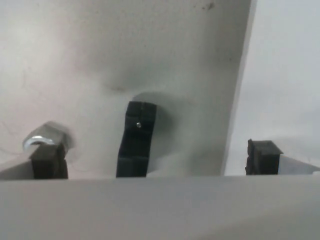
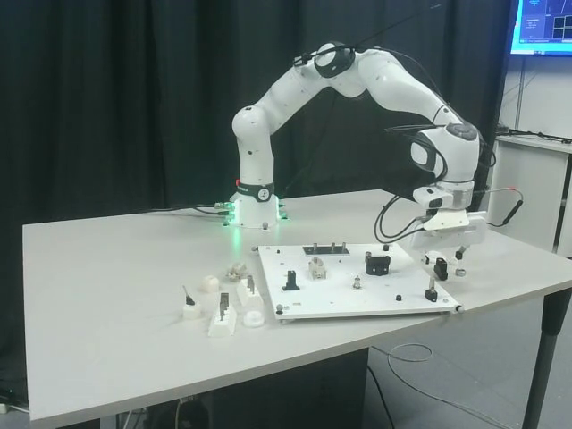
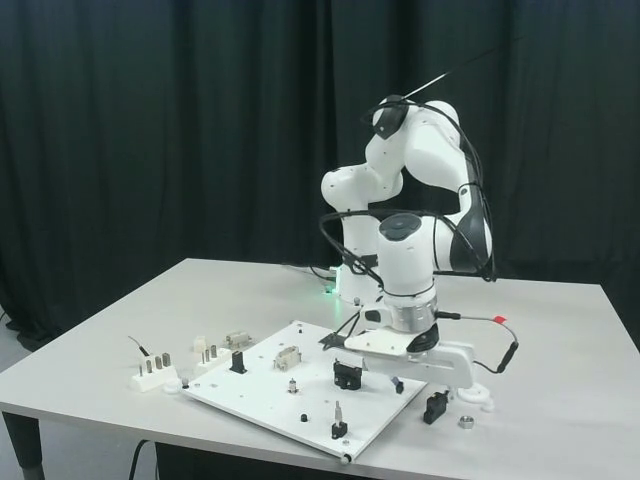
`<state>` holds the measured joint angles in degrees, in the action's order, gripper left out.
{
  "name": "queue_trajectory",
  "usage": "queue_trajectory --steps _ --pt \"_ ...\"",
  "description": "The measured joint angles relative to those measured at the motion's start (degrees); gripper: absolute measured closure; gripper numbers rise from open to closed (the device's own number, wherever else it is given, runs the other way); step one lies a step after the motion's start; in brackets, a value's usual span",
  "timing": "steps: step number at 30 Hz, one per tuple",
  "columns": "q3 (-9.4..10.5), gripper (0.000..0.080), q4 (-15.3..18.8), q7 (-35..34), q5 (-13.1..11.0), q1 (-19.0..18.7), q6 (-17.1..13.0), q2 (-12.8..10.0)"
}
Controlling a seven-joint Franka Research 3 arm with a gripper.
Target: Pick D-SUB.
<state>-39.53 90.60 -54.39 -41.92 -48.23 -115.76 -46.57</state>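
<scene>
In the wrist view a metal nut (image 1: pixel 42 140) lies by one black fingertip (image 1: pixel 48 161); the pincer (image 1: pixel 155 162) stands open, holding nothing; between its fingertips, a little beyond them, a black connector (image 1: pixel 136 145), probably the D-SUB, rests on the white board (image 1: pixel 165 55); past the other fingertip the board's edge gives way to the grey counter (image 1: pixel 285 75).

Black curtains (image 3: pixel 150 130) hang in folds behind the grey table (image 2: pixel 107 268), covering the whole back of the room. At one side stands a white cabinet (image 2: pixel 527 188), with what seems a lit screen (image 2: pixel 542 27) above it.
</scene>
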Motion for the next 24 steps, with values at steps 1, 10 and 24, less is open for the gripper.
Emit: queue_trajectory --steps 1,10,24 --pt "0.26 0.0003 0.00 0.00 -0.27 0.15 0.02 0.00" --pt "2.20 0.0003 0.14 -1.79 -1.17 0.48 0.10 0.00" --pt "2.57 0.0003 0.33 -8.04 1.33 -0.43 -1.21 -0.09"
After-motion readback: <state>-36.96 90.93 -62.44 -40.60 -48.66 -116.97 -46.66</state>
